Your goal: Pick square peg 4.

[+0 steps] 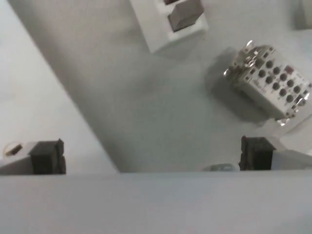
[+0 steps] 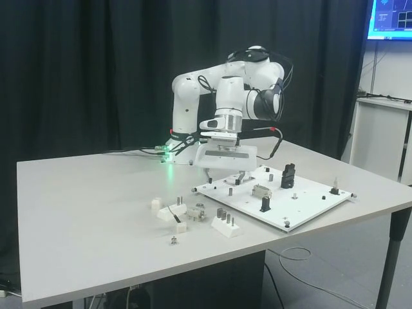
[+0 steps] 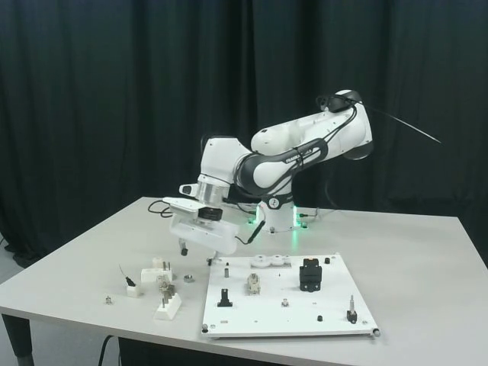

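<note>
Gripper (image 1: 151, 156), jaws spread and empty, held above the white board's (image 2: 309, 199) edge; square peg 4 presumed among the pegs in the white holder (image 2: 227, 225) on the table (image 2: 84, 199), well apart; wrong peg risked if neighbours are confused.

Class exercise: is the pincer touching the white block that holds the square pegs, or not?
Apart. In the first room view the pincer hangs above the white board's far edge, while the peg block sits on the grey table nearer the camera, bare table between them.
</note>
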`<state>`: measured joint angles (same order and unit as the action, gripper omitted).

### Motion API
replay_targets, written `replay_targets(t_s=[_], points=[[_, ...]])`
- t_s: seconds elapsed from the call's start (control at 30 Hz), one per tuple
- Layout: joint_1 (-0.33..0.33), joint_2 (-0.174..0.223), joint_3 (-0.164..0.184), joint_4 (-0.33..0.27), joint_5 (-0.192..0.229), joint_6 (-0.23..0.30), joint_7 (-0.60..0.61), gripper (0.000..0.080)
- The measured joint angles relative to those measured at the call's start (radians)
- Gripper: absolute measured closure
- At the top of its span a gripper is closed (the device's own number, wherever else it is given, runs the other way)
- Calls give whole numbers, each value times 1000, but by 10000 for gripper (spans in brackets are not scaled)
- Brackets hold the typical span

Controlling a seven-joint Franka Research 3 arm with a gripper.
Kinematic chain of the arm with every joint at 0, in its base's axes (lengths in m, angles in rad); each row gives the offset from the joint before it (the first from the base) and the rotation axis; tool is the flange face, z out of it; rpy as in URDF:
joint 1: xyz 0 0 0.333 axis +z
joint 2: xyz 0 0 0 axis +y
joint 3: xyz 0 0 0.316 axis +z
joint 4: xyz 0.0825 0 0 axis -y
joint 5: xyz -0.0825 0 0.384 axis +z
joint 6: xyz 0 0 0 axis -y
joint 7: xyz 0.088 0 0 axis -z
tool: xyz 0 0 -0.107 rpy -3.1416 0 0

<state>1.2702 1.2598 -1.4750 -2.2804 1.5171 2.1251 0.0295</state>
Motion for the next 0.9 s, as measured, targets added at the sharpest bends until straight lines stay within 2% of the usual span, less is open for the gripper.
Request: replay_targets(t_s=[0.5, 0.9], points=[[-94, 0, -4, 72, -8, -12, -73, 3], [-204, 6, -10, 165, -31, -111, -190, 3]])
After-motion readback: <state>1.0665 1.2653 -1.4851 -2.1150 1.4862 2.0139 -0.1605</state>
